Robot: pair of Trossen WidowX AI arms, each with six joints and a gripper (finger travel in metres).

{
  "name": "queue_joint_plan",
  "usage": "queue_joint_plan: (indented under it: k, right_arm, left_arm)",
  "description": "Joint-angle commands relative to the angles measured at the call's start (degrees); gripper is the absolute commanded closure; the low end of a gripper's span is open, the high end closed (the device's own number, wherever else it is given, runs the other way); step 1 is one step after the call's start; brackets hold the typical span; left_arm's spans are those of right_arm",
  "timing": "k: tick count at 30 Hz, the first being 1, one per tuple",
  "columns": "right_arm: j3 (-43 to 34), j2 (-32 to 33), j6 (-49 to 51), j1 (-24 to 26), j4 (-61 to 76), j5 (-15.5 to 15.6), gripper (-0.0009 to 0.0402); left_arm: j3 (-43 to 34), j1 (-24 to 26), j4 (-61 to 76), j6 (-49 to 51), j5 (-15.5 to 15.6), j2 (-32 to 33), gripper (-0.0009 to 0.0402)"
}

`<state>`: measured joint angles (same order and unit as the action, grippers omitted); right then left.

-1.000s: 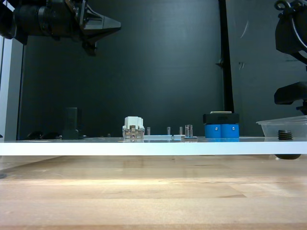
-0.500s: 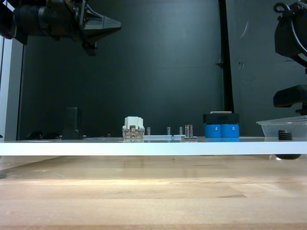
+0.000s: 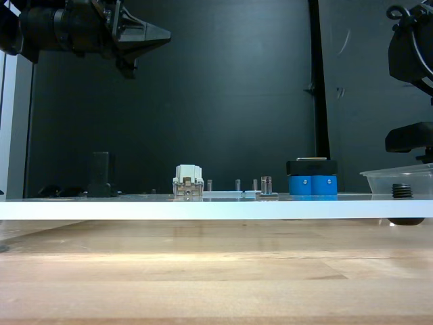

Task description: Pick the M12 nut and place it on its threads and fasten

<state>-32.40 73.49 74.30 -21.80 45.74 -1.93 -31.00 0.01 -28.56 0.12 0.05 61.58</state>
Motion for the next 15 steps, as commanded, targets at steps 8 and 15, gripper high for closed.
queue_joint_plan:
  k: [8,15]
  right_arm:
    - [0.0,0.0,0.0,0.0,-0.4,0.0,0.0230]
    - [0.0,0.0,0.0,0.0,-0.5,0.0,0.0276]
  left_arm:
    - [0.0,0.0,0.0,0.0,0.0,0.0,0.0393]
    - [0.0,0.0,0.0,0.0,0.0,0.0,0.0393]
